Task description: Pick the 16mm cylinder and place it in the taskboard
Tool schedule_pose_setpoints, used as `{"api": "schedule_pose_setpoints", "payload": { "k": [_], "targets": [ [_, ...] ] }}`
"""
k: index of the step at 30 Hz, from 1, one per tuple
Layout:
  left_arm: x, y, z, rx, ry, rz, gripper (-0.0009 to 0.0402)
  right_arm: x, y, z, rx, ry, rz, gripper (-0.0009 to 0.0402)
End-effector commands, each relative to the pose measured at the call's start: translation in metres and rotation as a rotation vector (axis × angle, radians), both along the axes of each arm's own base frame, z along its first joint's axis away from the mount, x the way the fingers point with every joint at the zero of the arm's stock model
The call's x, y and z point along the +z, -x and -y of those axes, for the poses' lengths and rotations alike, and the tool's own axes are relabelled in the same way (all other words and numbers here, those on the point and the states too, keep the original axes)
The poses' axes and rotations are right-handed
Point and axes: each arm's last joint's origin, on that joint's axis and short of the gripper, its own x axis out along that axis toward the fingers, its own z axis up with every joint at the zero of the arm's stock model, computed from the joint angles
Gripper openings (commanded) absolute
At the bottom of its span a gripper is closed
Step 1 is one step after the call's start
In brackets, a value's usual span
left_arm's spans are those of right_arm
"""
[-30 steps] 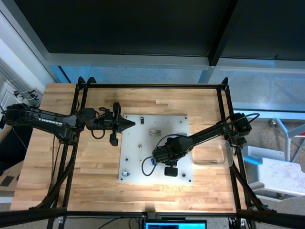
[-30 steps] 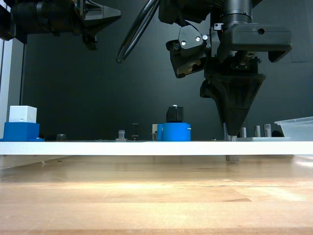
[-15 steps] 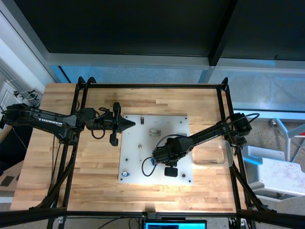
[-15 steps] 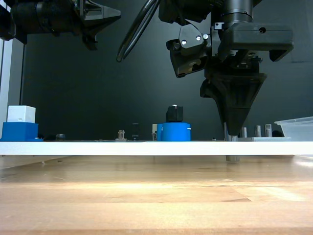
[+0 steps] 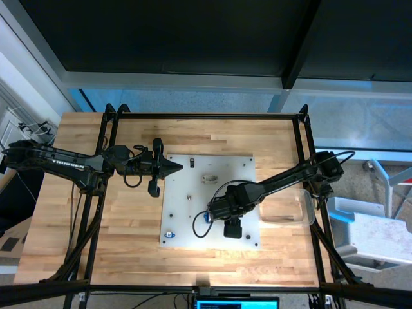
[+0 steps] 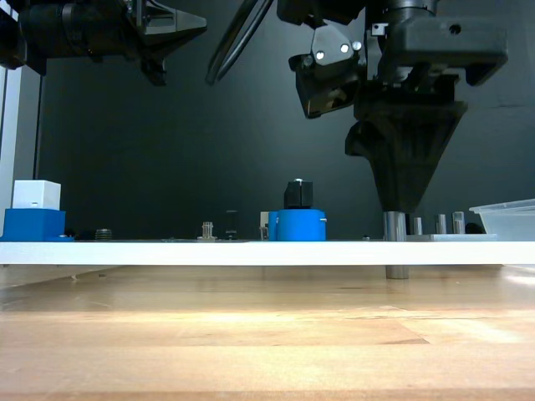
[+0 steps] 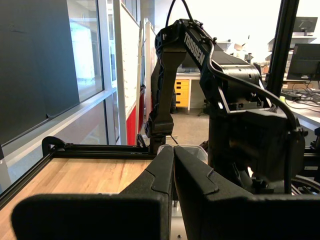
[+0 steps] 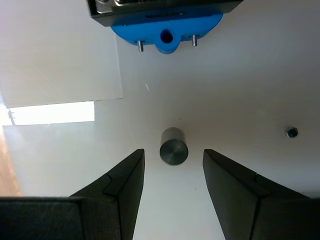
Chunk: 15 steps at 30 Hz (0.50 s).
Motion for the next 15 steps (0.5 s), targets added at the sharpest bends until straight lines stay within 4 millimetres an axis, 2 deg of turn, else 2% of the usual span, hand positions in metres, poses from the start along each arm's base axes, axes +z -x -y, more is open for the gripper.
{"api": "schedule_pose_setpoints", "payload": {
  "k": [1,15],
  "targets": [
    [0.0,0.0,0.0,0.0,0.0,0.0,0.0,0.007,0.003,0.001,-0.001,-0.003,0.012,0.016],
    [0.0,0.0,0.0,0.0,0.0,0.0,0.0,0.034,0.018,0.007,-0.018,0.023,0.059,0.0162]
  ]
}}
